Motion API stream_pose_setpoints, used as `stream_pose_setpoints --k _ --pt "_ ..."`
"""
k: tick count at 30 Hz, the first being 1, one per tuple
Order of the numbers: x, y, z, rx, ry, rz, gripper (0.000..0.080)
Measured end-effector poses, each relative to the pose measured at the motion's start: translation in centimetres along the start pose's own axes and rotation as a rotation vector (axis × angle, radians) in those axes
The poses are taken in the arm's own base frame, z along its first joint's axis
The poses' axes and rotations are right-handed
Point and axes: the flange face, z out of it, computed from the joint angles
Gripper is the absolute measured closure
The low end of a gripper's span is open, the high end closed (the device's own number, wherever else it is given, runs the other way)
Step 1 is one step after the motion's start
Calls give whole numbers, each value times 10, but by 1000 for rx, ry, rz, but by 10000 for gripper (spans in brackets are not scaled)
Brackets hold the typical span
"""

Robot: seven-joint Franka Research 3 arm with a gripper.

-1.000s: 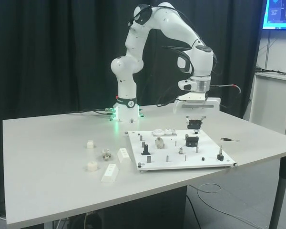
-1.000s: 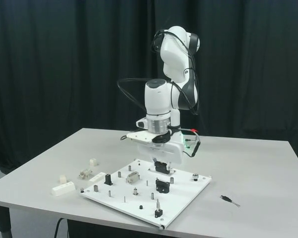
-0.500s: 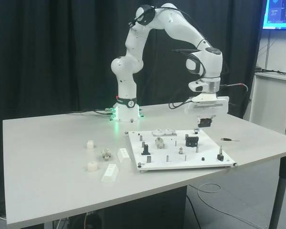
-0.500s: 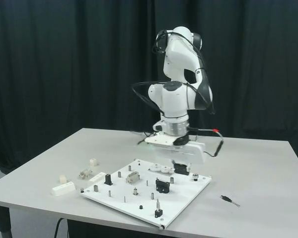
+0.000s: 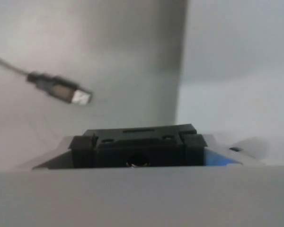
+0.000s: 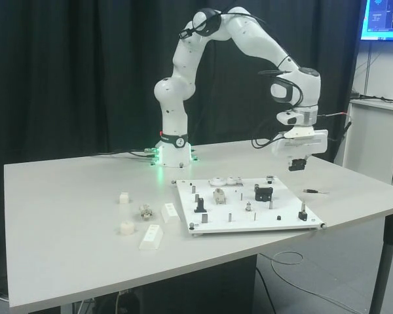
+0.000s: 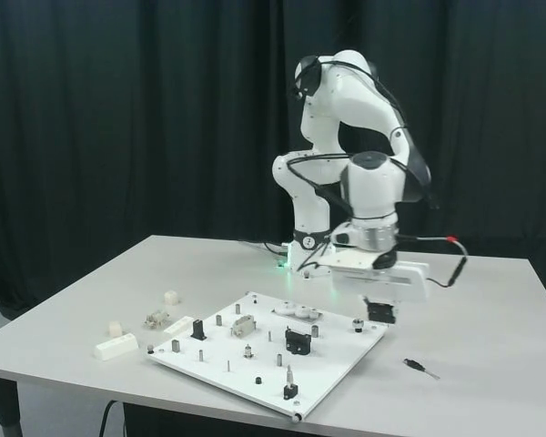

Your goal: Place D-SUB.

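Arm arched high from its base with the green glow, elbow up near the black curtain, forearm dropping to a wrist that hangs past the far corner of the white board. The gripper points straight down, above the grey table just off the board's edge in the first room view; in the second room view it hovers over the board's far right corner. Its fingers are closed narrow on the D-SUB, a flat black rectangular block with stepped, moulded edges and a small round hole in its face, held clear of the surface. From the room cameras the part reads only as a small dark lump under the white flange, so its orientation there is hard to judge.

The board is a smooth, glossy white square plate studded with short grey pegs and black brackets. Beside it on the matte tabletop lie blocky white plastic parts. A thin screwdriver-like tool rests on the table near the board's right side; the wrist view shows it as a dark handle with a pale metallic tip.
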Motion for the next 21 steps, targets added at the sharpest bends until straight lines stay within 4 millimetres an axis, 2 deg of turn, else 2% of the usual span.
stream_pose_setpoints --k 11,21 --pt "-62 -10 26 16 39 -46 416" --pt "-94 -15 53 37 70 -34 416"
